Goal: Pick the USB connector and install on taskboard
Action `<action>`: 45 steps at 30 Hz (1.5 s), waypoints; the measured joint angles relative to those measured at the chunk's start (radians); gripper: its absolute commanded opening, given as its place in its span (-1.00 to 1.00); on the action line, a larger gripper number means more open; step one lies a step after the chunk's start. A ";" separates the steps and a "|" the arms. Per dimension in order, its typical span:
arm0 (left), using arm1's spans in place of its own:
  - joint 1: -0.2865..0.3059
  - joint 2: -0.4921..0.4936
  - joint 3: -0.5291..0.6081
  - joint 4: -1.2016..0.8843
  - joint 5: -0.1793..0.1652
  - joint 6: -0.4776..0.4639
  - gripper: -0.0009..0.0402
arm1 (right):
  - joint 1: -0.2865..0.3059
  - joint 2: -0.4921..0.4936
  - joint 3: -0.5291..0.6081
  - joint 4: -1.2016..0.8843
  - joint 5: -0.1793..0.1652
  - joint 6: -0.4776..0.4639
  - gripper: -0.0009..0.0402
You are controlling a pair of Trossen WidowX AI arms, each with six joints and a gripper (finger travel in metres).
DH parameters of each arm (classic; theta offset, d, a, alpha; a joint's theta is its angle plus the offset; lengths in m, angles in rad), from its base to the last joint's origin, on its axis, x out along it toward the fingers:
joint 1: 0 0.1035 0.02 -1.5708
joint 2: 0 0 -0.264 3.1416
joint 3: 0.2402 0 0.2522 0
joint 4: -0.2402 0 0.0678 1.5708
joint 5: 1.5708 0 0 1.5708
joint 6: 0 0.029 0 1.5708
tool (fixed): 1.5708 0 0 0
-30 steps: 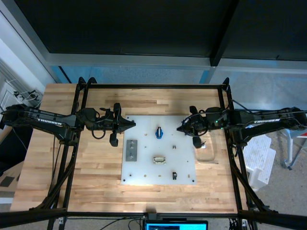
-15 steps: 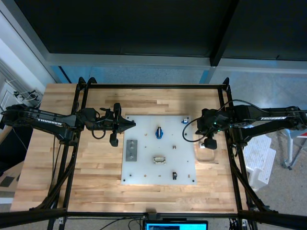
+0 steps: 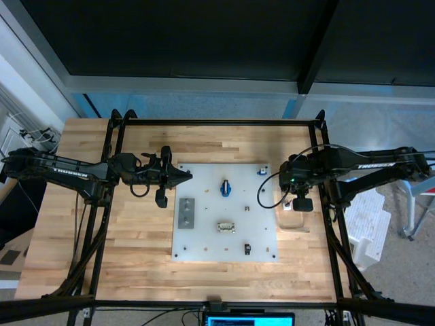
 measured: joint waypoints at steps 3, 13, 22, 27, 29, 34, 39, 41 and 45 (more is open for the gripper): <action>0.000 0.000 0.000 0.000 0.000 0.000 -0.96 | 0.019 0.003 -0.008 -0.001 0.000 0.002 -0.60; 0.000 0.000 0.000 0.000 0.000 0.000 -0.96 | 0.066 0.000 -0.014 -0.024 0.026 0.061 -0.25; 0.000 0.000 0.000 0.000 0.000 0.000 -0.96 | 0.084 -0.053 -0.062 -0.022 0.026 0.074 -0.21; 0.000 0.000 0.000 0.000 0.000 0.000 -0.96 | 0.087 -0.075 -0.089 -0.005 0.026 0.093 -0.21; 0.000 0.000 0.000 0.000 0.000 0.000 -0.96 | 0.092 -0.076 -0.100 -0.002 0.026 0.103 -0.21; 0.000 0.000 0.000 0.000 0.000 0.000 -0.96 | 0.118 -0.068 -0.111 0.006 0.026 0.114 -0.21; 0.000 0.000 0.000 0.000 0.000 0.000 -0.96 | 0.121 -0.019 -0.111 0.021 0.026 0.108 -0.21; 0.000 0.000 0.000 0.000 0.000 0.000 -0.96 | 0.121 -0.002 -0.111 0.026 0.025 0.099 -0.21; 0.000 0.000 0.000 0.000 0.000 0.000 -0.96 | 0.121 0.019 -0.117 0.051 0.020 0.092 -0.21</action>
